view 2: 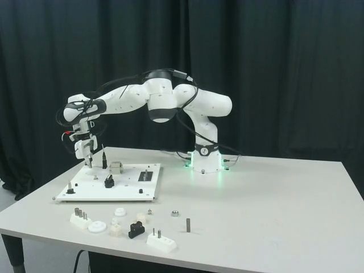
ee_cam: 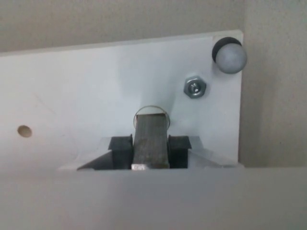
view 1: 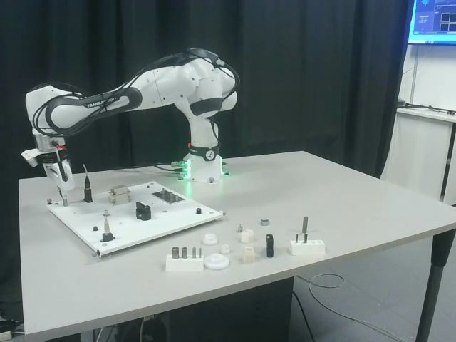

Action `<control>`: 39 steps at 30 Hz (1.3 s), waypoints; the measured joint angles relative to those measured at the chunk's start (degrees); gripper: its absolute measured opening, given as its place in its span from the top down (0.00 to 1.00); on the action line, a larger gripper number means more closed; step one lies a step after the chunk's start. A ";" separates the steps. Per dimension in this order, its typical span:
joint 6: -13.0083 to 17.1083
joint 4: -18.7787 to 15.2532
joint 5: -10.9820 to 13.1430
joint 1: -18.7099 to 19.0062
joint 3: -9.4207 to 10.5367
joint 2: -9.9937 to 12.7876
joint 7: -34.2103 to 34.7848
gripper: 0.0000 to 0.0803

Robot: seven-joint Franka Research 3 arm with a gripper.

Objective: Insert square peg 4.

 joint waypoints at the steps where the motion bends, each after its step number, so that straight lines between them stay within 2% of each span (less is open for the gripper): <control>1: -0.01 -0.01 0.00 0.00 0.03 -0.06 0.00 0.81; 20: 0.05 -0.03 0.11 -0.16 0.21 -0.20 -0.25 0.81; 25: 0.58 -0.05 0.57 -0.46 1.09 -0.25 -0.25 0.81; 26: 0.79 -0.05 0.58 -0.49 1.21 -0.26 -0.25 0.68; 30: 1.09 -0.06 0.59 -0.53 1.47 -0.26 0.07 0.68; 31: 1.09 -0.06 0.59 -0.53 1.47 -0.26 0.34 0.19; 39: 1.08 -0.05 0.52 -0.43 1.41 -0.94 1.15 0.19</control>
